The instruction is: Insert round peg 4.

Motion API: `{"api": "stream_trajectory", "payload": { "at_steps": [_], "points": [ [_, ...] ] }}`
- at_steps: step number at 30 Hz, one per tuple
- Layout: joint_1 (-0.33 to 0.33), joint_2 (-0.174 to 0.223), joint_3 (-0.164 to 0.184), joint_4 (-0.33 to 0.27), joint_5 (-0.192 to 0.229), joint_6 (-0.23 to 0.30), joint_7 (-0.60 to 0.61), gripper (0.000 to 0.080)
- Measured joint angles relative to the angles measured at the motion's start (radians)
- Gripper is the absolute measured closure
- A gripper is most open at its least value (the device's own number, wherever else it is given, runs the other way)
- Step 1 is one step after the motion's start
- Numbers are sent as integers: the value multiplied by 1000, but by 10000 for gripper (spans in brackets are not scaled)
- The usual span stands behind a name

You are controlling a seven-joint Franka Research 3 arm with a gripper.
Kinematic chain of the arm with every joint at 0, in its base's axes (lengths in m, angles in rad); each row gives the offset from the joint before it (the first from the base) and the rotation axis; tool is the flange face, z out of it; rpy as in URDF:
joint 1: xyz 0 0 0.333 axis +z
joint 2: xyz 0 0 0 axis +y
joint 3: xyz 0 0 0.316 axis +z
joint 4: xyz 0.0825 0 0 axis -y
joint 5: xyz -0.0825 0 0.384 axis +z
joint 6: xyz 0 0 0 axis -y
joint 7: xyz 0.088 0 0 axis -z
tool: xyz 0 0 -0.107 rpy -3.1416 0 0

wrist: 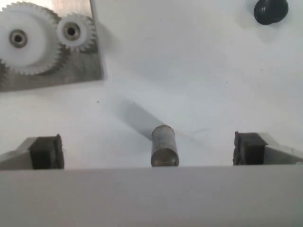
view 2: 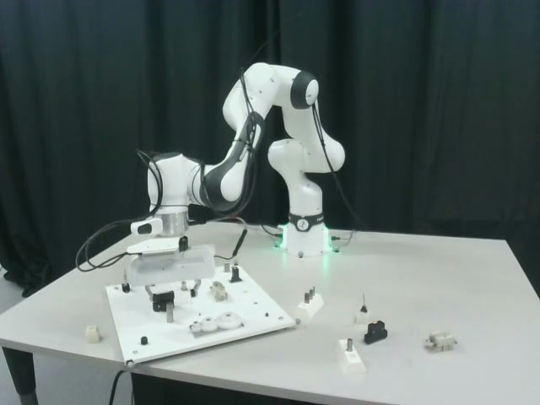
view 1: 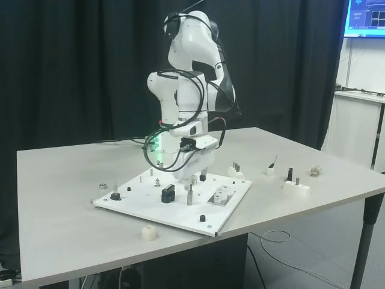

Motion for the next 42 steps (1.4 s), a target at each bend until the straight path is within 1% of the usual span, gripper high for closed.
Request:
{"api": "stream_trajectory", "payload": {
  "at_steps": [10, 26, 35, 42],
  "points": [
    [1, -14, -1, 0, -5, -11, 8, 3],
    [1, -18, -13, 0, -30, -9, 26, 3],
    [1, -14, -25, 1, -39, 16, 57, 3],
    [1, 2, -36, 1, -39, 41, 74, 3]
  ]
}}
